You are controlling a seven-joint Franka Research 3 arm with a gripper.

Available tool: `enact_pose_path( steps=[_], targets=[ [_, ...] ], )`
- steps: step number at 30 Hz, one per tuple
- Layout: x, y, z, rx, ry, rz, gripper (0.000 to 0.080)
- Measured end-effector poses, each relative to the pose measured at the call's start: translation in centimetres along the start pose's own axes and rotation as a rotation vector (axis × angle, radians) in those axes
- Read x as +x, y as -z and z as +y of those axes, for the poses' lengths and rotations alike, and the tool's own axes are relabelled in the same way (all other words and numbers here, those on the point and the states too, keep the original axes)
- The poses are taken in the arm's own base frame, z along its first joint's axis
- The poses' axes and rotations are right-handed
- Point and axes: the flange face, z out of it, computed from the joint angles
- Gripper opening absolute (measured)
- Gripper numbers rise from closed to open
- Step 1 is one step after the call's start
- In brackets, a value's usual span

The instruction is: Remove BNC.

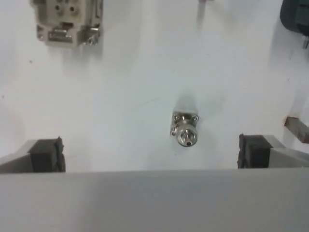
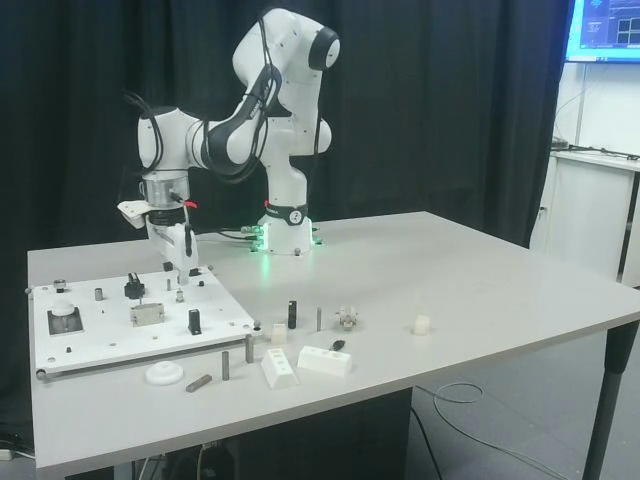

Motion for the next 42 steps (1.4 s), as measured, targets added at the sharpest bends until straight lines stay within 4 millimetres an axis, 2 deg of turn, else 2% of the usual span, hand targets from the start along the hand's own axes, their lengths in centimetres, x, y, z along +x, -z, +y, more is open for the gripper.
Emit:
enact_pose_path(
  steps=[11,22,42],
  targets=[
    [0.6,-1.3,1.3,0.028,-0.045,0.005,0.08],
    [0.2,-2.8,2.9,0.03,-0.051,0.02,0.08],
    [0.3,-3.8,4.2,0.057,-0.077,0.023,0.08]
  ],
)
